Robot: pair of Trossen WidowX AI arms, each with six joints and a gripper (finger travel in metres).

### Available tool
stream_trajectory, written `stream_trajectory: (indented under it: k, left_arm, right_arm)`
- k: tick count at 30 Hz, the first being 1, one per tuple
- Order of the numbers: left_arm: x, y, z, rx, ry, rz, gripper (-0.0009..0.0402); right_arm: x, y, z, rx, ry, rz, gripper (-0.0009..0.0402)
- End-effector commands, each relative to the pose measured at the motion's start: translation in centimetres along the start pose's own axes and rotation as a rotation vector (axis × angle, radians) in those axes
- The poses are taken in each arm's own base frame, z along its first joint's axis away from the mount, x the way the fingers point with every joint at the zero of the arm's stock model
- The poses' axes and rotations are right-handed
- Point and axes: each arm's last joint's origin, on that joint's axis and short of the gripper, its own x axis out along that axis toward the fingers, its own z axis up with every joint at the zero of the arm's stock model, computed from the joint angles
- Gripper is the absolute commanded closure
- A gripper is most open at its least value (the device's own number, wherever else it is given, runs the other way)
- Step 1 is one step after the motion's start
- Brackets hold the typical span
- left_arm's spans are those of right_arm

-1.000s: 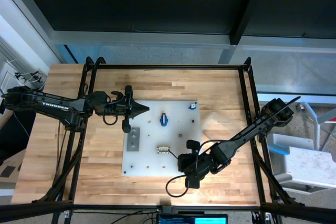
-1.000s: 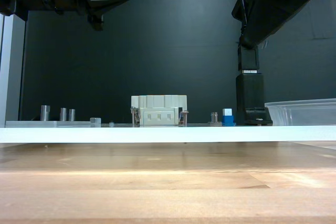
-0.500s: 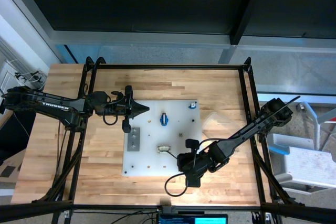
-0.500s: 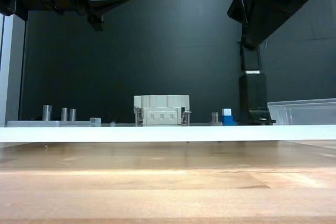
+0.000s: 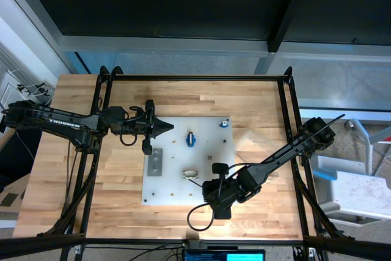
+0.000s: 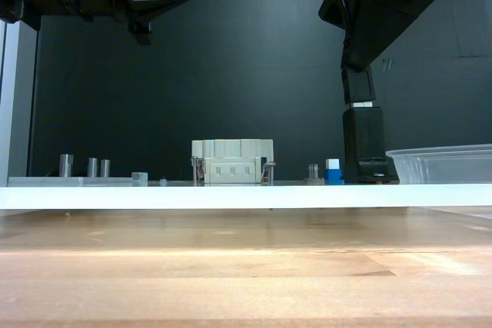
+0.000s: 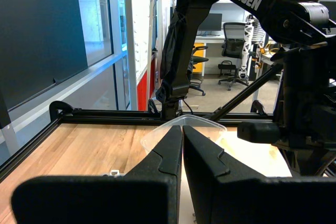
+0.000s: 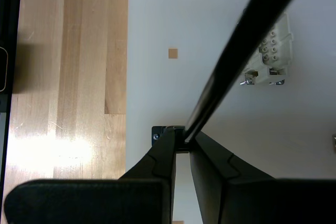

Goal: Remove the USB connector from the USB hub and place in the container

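Observation:
The USB connector stands upright as a black plug in the small black USB hub near the white board's front edge. My right gripper hangs straight over it. In the right wrist view the right gripper is shut on the plug, whose black cable tail runs out diagonally, with the hub just beneath. The clear container sits right of the board. My left gripper hovers shut above the board's far left corner, holding nothing.
On the white board are a grey metal block with holes, a white multi-pin connector, a blue part and a small blue-white piece. A black frame borders the wooden table.
The right arm and its gripper shifted slightly left over the board's front. In the low view the upright plug swayed right, then back left. The left arm stayed still.

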Motion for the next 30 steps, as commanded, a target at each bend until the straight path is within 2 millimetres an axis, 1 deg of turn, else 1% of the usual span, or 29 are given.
stream_trajectory:
  k: [1,6,14,22,30]
  left_arm:
    - [0.0,0.0,0.0,0.0,0.0,0.0,0.0392]
    - [0.0,0.0,0.0,0.0,0.0,0.0,0.0392]
    - [0.0,0.0,0.0,0.0,0.0,0.0,0.0392]
    - [0.0,0.0,0.0,0.0,0.0,0.0,0.0392]
    - [0.0,0.0,0.0,0.0,0.0,0.0,0.0392]
  right_arm:
    - [0.0,0.0,0.0,0.005,-0.008,-0.003,0.0393]
    - [0.0,0.1,-0.2,0.019,-0.016,0.002,0.0393]
    - [-0.6,0.4,-1.1,0.035,-0.07,0.002,0.0393]
    - [-1.0,0.8,-2.3,0.041,-0.152,-0.002,0.0393]
    - [-1.2,0.7,-3.9,0.071,-0.235,0.021,0.0393]
